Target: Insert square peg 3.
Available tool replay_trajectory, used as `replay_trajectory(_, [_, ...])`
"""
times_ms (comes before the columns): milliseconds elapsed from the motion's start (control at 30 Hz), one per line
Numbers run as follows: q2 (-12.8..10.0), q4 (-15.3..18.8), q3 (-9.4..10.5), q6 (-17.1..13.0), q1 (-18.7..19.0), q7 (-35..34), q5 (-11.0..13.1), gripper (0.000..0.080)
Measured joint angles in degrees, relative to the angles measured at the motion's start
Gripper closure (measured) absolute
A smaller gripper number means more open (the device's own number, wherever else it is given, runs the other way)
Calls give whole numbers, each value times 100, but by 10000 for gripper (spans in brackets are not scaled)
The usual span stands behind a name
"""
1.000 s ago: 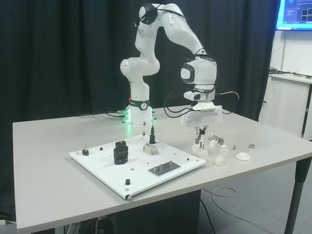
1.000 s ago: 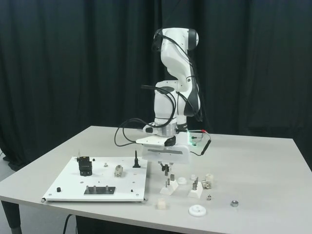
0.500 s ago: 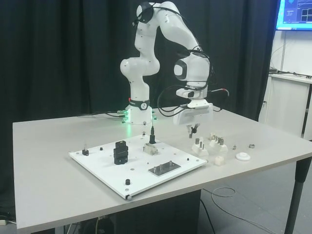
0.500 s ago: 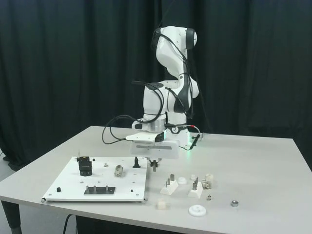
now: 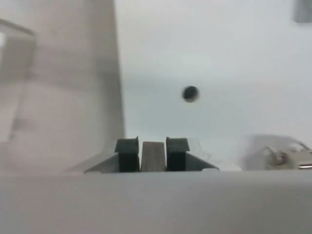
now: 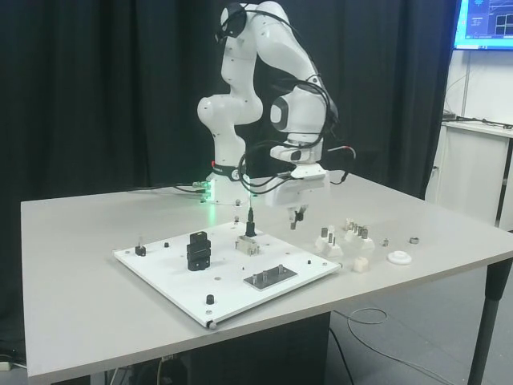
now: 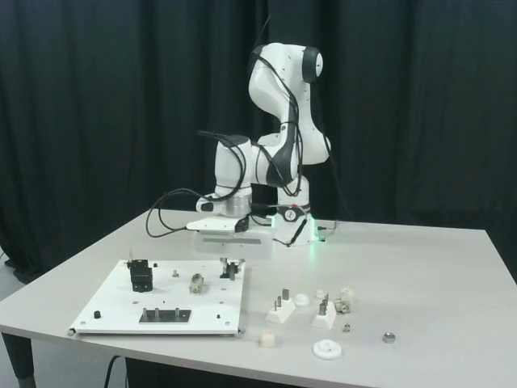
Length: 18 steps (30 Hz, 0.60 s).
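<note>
The peg sits pinched between our gripper's black fingers in the wrist view, above the white board. From both room views, we hang over the board's edge nearest the small stands.

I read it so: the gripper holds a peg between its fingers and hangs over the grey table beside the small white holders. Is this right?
Not quite. The gripper does hold the peg between its fingers, but it hangs over the edge of the white board, away from the white holders. Both room views show this.
</note>
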<state>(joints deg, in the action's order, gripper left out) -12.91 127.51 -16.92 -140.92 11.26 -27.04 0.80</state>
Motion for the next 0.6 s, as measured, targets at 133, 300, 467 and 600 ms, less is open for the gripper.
replay_trajectory(133, [0,1,-44,-3,-71,211,0,687])
replay_trajectory(300, [0,14,-82,-12,-147,496,1,687])
replay_trajectory(467, [0,55,-101,-43,-217,848,8,687])
replay_trajectory(600, [0,127,-109,-140,-273,1022,15,687])
